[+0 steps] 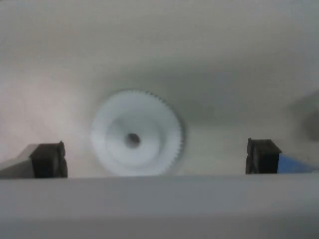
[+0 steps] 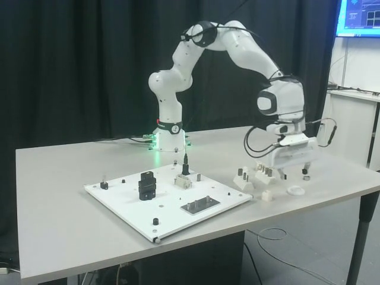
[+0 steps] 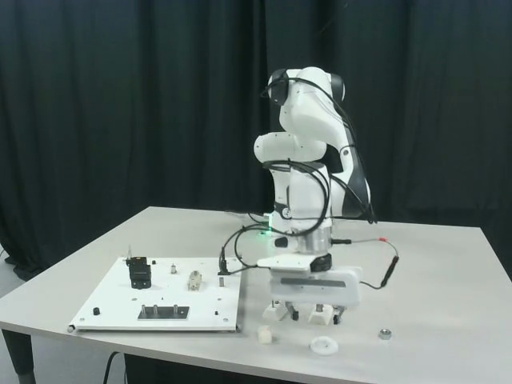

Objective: Pick large gear.

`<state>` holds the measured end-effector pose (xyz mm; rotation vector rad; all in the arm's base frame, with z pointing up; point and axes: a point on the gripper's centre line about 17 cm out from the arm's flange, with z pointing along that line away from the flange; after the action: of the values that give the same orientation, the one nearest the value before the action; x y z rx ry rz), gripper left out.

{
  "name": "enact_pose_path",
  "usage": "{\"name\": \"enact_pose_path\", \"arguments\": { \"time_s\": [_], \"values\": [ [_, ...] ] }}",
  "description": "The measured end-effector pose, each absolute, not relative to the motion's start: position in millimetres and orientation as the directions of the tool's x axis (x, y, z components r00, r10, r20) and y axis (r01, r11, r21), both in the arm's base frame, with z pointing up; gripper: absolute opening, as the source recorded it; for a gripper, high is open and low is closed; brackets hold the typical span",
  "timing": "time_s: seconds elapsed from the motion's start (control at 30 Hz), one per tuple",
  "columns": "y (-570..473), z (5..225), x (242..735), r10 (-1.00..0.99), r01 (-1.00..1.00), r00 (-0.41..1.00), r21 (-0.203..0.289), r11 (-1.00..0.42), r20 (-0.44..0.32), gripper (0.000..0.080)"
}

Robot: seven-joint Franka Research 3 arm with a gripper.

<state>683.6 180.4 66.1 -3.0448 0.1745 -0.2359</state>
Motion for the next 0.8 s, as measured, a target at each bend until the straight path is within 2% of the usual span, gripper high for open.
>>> {"name": "enact_pose_path", "arguments": {
  "time_s": [0.37,0.8],
  "values": [
    [202,45,686,-0.114,-0.105,0.989,-0.094,-0.99,0.097,0.08],
    [198,26,688,-0.133,-0.127,0.988,-0.081,-0.989,0.074,0.08]
  ]
}}
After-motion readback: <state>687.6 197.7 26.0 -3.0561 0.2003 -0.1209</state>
